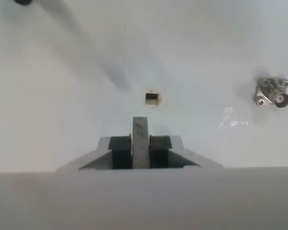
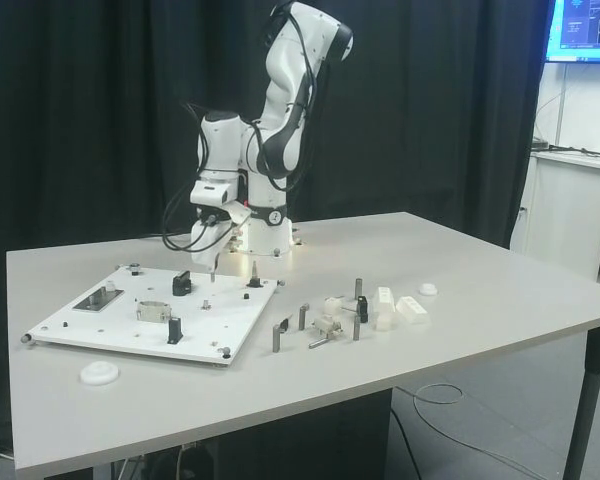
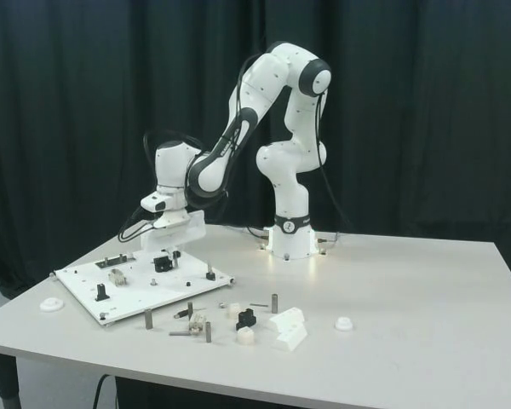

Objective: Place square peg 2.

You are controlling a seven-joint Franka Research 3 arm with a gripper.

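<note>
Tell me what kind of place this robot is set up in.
Probably a robotics lab or test cell: black curtains behind the arm, a white arm bolted to a grey table, and a white assembly board with fixtures.

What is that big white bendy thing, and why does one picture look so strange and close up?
The big white thing is a robot arm with joints like your elbow, bolted to a grey table. Two pictures come from cameras standing in the room. The strange close one comes from a camera on the arm's wrist, looking down past its gripper. The jaws are shut on a thin grey square metal peg. Just below is a flat white board with a small square hole, and the peg hangs close to it. A little silvery metal connector is fixed to the board too. Beside the board, loose pegs and small white blocks lie on the table.
</note>
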